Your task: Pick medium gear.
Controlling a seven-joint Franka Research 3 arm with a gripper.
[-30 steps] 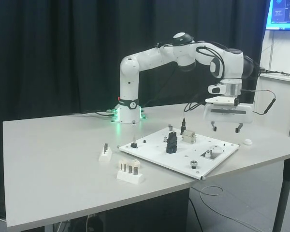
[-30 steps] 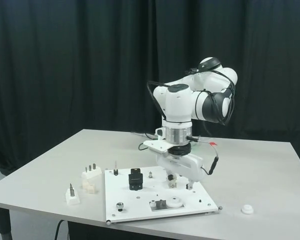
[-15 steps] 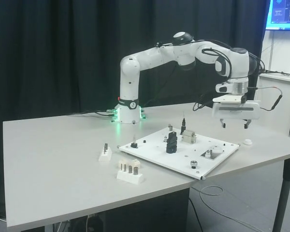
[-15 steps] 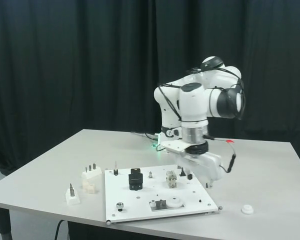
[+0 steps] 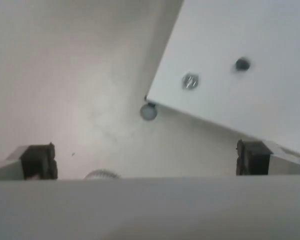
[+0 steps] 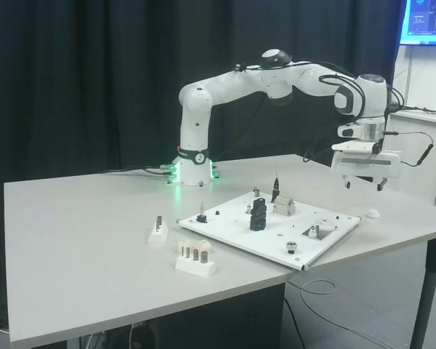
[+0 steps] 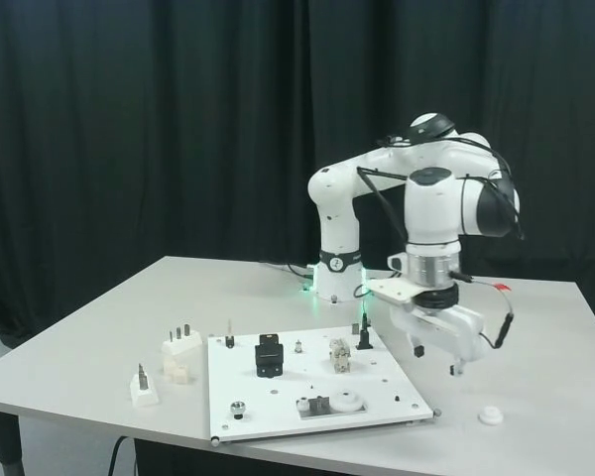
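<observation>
Above the grey table (image 6: 73, 218), just past the corner of the white board (image 7: 278, 397), the gripper (image 7: 434, 361) is held with its fingers spread wide and nothing between them.

The medium gear (image 7: 490, 416), a small white toothed disc, is seen lying on the bare table beyond the board's corner, apart from the board and below and a little aside of the gripper (image 6: 364, 183); in the first room view the gear (image 6: 373, 214) is found near the table's edge. In the wrist view only the gear's (image 5: 102, 174) rim is shown, between the two black fingertips (image 5: 39, 161).
</observation>
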